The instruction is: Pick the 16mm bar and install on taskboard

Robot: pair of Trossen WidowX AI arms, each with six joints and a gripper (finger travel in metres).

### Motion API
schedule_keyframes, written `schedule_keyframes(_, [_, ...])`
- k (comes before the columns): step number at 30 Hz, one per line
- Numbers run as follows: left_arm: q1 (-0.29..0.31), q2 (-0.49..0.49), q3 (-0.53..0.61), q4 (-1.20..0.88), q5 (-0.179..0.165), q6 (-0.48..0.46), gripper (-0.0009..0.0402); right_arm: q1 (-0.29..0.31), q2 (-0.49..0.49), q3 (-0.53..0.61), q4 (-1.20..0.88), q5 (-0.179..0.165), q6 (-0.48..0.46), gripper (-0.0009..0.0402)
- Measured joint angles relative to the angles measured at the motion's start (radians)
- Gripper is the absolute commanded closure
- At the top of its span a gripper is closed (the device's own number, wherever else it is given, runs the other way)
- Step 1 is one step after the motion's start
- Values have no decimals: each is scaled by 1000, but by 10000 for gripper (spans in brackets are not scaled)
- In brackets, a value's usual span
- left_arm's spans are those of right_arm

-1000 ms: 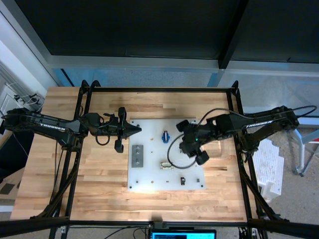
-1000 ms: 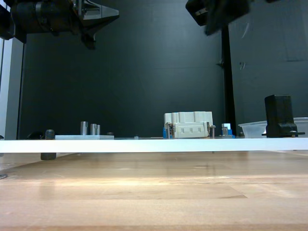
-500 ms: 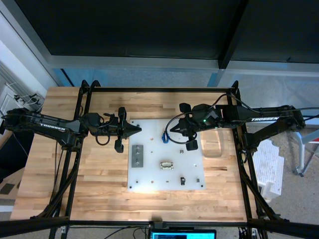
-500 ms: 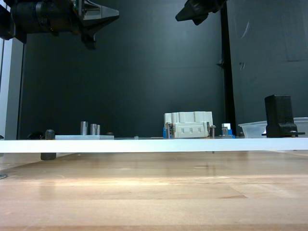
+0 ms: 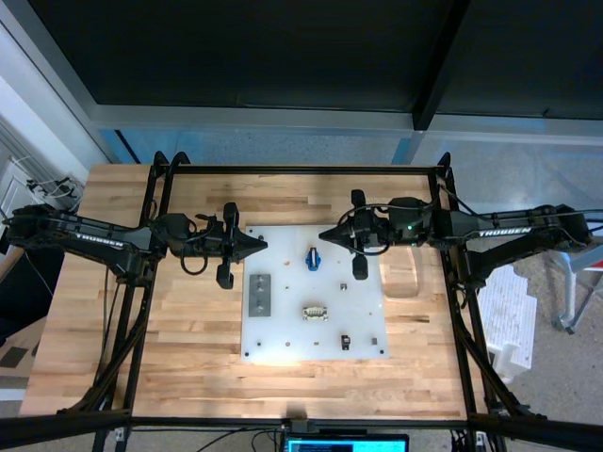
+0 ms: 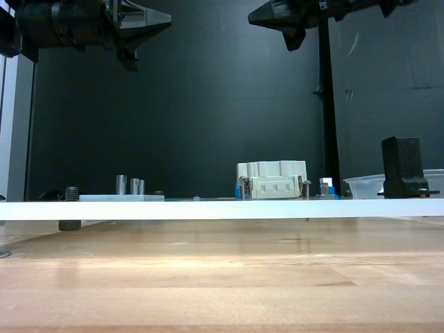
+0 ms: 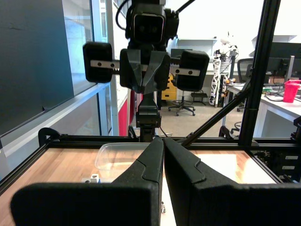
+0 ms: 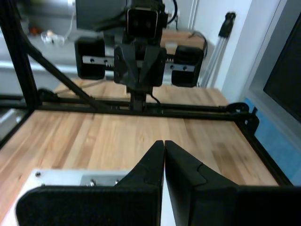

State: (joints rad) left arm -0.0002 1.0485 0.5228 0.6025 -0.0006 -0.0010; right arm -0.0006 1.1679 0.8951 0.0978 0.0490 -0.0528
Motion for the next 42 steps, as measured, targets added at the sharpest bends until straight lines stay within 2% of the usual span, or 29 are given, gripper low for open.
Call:
schedule_keyframes(8, [0, 0, 0, 0, 0, 0, 393, 0, -17, -116, 222, -2, 75, 394])
schedule_keyframes(13, [0, 0, 0, 0, 0, 0, 393, 0, -17, -151, 323, -26, 102, 394])
schedule_keyframes(31, [0, 0, 0, 0, 0, 0, 393, 5, -22, -232, 418, -27, 102, 394])
schedule_keyframes(34, [0, 0, 0, 0, 0, 0, 393, 7, -29, -233, 418, -38, 101, 394])
schedule_keyframes(42, [0, 0, 0, 0, 0, 0, 393, 10, -36, -250, 420, -42, 100, 394])
